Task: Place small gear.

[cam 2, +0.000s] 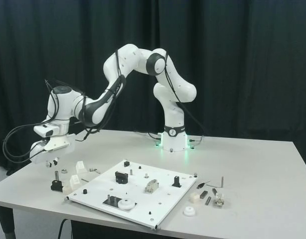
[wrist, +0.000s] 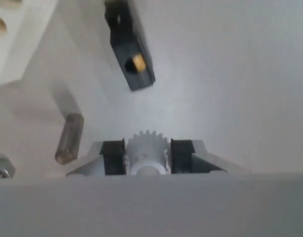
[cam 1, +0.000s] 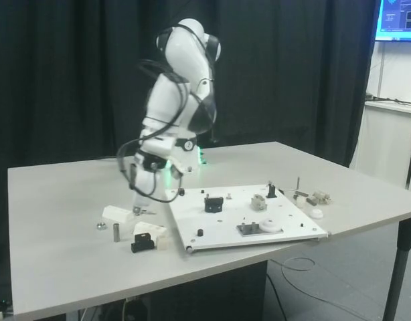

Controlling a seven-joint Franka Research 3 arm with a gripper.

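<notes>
At the lower middle of the wrist view, the tool (wrist: 147, 157) is clamped on the small gear (wrist: 147, 150), a white toothed wheel held between the two black pads (wrist: 112, 157) with its teeth showing above them. The gear is lifted clear of the grey counter (wrist: 230, 89). In the upper middle of that frame a black block (wrist: 130, 47) lies on the counter, and at the left a dark peg (wrist: 69, 138) stands upright, apart from the block. A white block with round holes (wrist: 11, 29) fills the upper left corner.

In the second room view the white arm (cam 2: 118, 74) reaches from its base at the centre of the frame out to the left, and the tool (cam 2: 52, 162) hangs above the counter's left end, over the loose parts there. The white board (cam 2: 143, 191) lies at the lower middle of the frame, just beside those parts, with a large white gear (cam 2: 125, 203) near its front edge and a black bracket (cam 2: 121, 178) further back.

In the first room view the tool (cam 1: 140, 211) sits left of centre, above a white block (cam 1: 116, 212) and near the board's left corner.
</notes>
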